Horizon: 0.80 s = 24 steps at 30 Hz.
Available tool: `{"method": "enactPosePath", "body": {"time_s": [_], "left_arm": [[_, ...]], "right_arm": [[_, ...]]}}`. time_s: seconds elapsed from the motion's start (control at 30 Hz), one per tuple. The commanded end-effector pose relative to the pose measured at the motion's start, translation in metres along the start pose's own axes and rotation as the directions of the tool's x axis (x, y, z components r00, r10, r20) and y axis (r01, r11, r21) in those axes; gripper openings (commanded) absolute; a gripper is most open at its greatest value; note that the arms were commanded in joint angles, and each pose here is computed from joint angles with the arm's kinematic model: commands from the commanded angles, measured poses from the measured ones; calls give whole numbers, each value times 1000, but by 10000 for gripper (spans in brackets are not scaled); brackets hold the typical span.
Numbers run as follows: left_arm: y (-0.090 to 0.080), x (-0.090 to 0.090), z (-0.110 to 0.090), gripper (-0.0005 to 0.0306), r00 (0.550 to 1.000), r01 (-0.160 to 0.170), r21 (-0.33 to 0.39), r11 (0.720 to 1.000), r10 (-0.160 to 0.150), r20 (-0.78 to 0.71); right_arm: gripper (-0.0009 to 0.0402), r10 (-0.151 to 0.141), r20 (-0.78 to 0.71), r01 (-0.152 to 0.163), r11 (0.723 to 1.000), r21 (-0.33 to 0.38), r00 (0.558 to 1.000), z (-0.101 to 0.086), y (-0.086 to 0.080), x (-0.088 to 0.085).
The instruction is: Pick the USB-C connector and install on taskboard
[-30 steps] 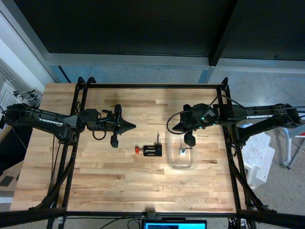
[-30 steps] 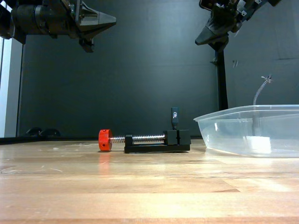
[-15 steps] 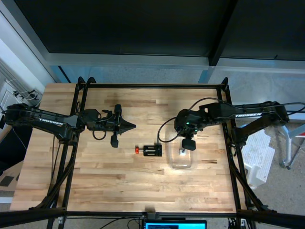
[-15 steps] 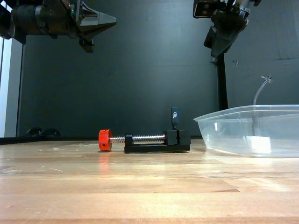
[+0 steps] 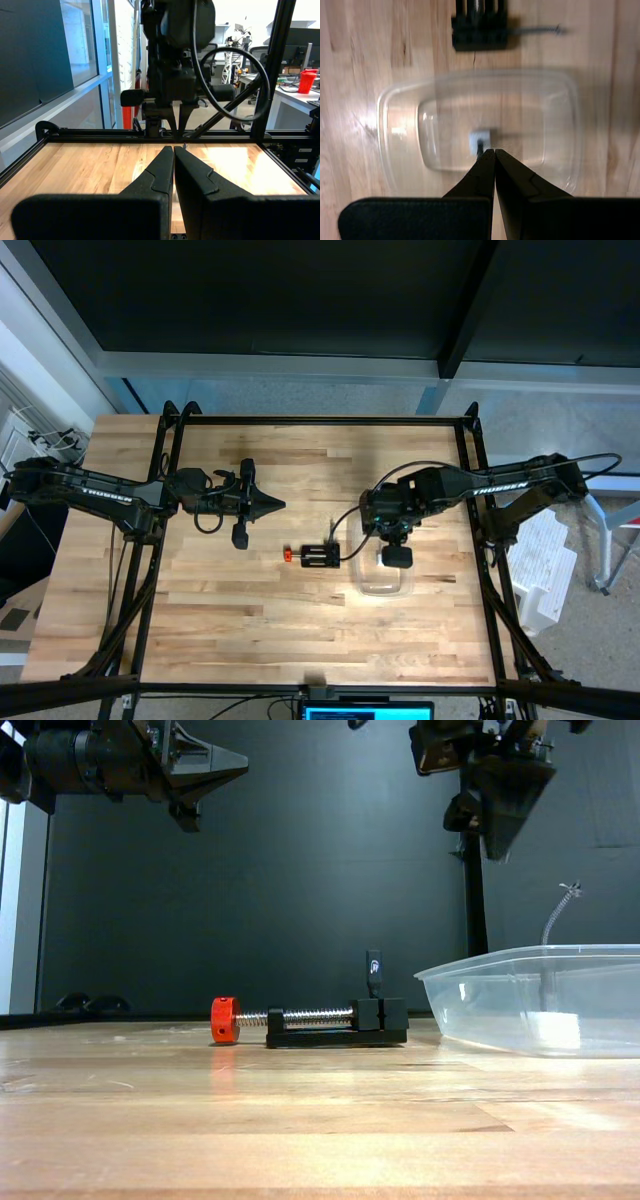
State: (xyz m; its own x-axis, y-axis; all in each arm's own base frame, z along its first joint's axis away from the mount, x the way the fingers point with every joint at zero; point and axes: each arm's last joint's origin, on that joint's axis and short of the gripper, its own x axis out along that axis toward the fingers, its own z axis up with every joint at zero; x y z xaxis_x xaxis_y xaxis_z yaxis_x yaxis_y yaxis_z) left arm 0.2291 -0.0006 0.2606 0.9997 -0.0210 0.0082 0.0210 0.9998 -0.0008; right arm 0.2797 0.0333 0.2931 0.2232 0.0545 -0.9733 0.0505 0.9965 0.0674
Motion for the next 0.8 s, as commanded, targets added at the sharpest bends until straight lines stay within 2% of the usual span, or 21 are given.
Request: {"method": "enactPosePath", "body": {"time_s": [0.03, 0.37, 0.47, 0.53, 0.67, 0.8], "left_arm": [[0, 0, 0, 0, 1000, 0, 0, 1000, 0, 0], [0, 0, 0, 0, 1000, 0, 0, 1000, 0, 0], [0, 0, 0, 0, 1000, 0, 0, 1000, 0, 0], [0, 0, 0, 0, 1000, 0, 0, 1000, 0, 0], [0, 0, 0, 0, 1000, 0, 0, 1000, 0, 0], [0, 0, 0, 0, 1000, 0, 0, 1000, 0, -1]], "right_arm": [[0, -4, -33, 4, 1000, -10, 999, 0, 4, 5], [0, -20, -70, 20, 1000, -4, 997, -5, 12, 8], [1, -42, -72, 42, 999, 1, 996, -4, 12, 10], [5, -46, -81, 46, 999, 5, 996, -4, 13, 13], [28, -50, -107, 51, 999, 12, 993, -2, 16, 20], [71, -56, -130, 58, 998, 11, 990, 0, 18, 28]]}}
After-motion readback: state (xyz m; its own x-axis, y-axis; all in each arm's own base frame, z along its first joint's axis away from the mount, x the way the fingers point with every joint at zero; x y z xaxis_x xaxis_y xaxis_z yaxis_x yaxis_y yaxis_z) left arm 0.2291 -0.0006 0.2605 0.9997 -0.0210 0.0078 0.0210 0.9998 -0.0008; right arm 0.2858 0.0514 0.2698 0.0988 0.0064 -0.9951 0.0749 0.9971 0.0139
